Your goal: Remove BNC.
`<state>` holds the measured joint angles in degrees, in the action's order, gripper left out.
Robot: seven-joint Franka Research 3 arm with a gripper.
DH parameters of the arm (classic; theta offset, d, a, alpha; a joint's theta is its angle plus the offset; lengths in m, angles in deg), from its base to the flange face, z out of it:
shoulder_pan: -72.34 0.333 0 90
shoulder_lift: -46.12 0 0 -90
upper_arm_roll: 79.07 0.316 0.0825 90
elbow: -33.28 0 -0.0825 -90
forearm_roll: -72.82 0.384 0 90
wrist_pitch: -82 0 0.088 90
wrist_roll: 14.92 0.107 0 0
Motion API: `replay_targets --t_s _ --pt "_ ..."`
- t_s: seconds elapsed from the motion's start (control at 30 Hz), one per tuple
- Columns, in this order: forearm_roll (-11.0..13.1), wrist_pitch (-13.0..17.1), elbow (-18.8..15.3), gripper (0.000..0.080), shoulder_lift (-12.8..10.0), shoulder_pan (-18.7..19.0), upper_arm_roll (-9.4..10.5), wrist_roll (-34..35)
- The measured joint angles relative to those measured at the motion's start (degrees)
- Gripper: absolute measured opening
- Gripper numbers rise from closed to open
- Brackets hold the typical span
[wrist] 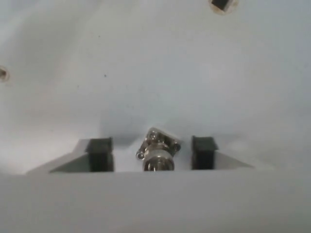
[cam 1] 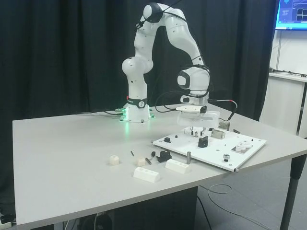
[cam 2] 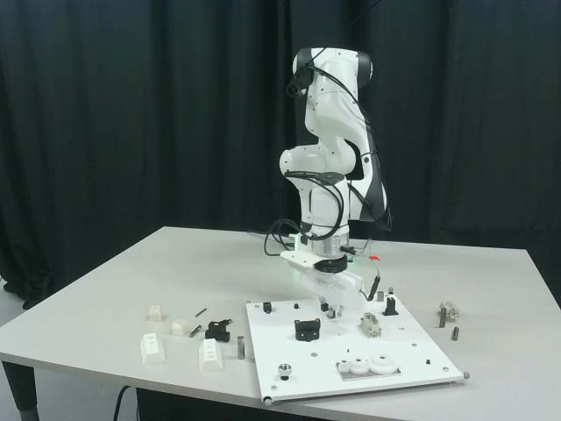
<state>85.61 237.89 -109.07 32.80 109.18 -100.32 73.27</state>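
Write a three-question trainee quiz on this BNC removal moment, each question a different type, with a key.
1. True or false: the gripper has its fingers shut on the BNC connector.
2. Multiple choice: the white board lies on A) the floor, B) the grey table, C) a shelf.
3. Fill in: in the wrist view, the connector sits ____ the two fingertips.

Key: 1 false; 2 B; 3 between.
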Motion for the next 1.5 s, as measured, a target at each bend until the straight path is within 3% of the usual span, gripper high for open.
replay_targets --t_s 0.13,0.17,0.2,0.23,0.6,0.87,1.07,1.5 --pt "0.0 -0.1 0.0 0.0503 0.0 0.0 0.01 0.0" --pt "0.0 -0.1 0.0 0.0323 0.0 0.0 0.01 0.0" --pt "0.0 -0.3 -0.1 0.0323 0.0 0.0 -0.02 0.0" --pt "0.0 -0.3 -0.1 0.0149 0.0 -0.1 -0.03 0.0" --pt "-0.3 -0.4 -0.1 0.0127 0.0 -0.1 0.01 -0.5" --pt "-3.2 -0.6 0.0 0.0127 0.1 -0.1 0.20 -3.0" --pt "-5.1 -0.9 0.2 0.0126 0.0 -0.3 0.49 -8.6" --pt "-5.2 -1.0 0.2 0.0125 0.0 -0.5 0.71 -19.4"
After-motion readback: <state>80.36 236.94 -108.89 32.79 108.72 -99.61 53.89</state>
